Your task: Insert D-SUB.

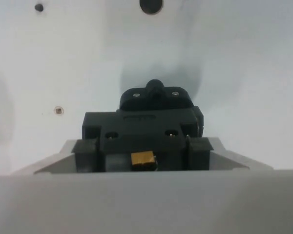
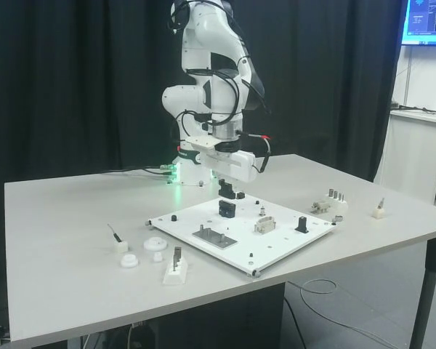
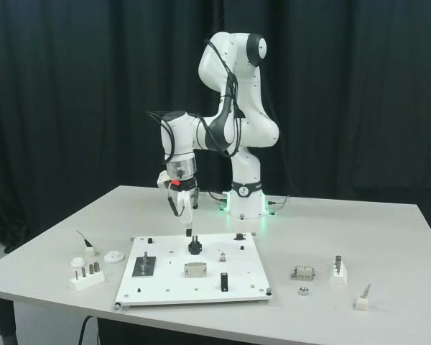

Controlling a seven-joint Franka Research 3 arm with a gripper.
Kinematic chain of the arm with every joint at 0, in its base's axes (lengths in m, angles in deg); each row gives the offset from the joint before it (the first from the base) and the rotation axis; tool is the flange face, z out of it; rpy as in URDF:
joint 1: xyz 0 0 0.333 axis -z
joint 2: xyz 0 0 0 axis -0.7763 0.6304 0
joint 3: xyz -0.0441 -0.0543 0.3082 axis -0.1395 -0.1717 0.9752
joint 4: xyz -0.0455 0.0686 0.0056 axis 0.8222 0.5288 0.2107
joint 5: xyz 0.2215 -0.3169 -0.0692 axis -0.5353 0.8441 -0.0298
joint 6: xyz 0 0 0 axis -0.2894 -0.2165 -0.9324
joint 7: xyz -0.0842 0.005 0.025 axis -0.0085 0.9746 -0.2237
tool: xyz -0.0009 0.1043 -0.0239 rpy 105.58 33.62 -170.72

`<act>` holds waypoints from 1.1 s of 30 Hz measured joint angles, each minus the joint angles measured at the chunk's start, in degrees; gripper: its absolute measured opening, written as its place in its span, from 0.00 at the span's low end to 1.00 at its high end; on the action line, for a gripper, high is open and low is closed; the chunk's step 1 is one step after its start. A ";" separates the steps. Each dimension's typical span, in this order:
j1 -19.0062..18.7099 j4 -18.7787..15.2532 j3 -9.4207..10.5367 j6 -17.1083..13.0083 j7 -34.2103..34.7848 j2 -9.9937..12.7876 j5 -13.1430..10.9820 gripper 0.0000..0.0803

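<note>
Starting at the left of the grey table (image 2: 58, 218) as the first room view shows it, a few small white parts lie together: a white block with a thin black pin (image 2: 119, 243), a round white cap (image 2: 128, 260), a white toothed disc (image 2: 155, 245) and a white holder with an upright peg (image 2: 176, 270). Next comes the white board (image 2: 276, 243), lying flat on the table. On it are a grey plate (image 2: 214, 236) near its front left edge, a black socket (image 2: 227, 209) further back, a small grey connector housing (image 2: 264, 225) and a black upright piece (image 2: 302, 224) towards the right. The white arm (image 2: 211, 87) rises from its base behind the board, where a green light (image 2: 176, 171) glows, and bends down so that the gripper (image 2: 231, 193) hangs just above the black socket, not touching it. The fingers are closed on the black D-SUB plug (image 1: 141, 134), which the wrist view shows sitting between them, with two round holes in its face and a small metal piece below. In that same view the socket (image 1: 155, 97) stands on the board just beyond the plug, with two screw heads on its top. To the right of the board, on the bare table, stand a white holder with grey pegs (image 2: 330, 202) and, well apart from it, a small white block with a pin (image 2: 378, 211).
</note>
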 joint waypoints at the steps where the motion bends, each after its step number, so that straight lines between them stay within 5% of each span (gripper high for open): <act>1: 0.00 -0.08 0.01 0.00 -0.01 0.00 0.00 0.47; 33: -0.80 -2.92 0.20 -1.53 -0.40 0.23 0.06 0.47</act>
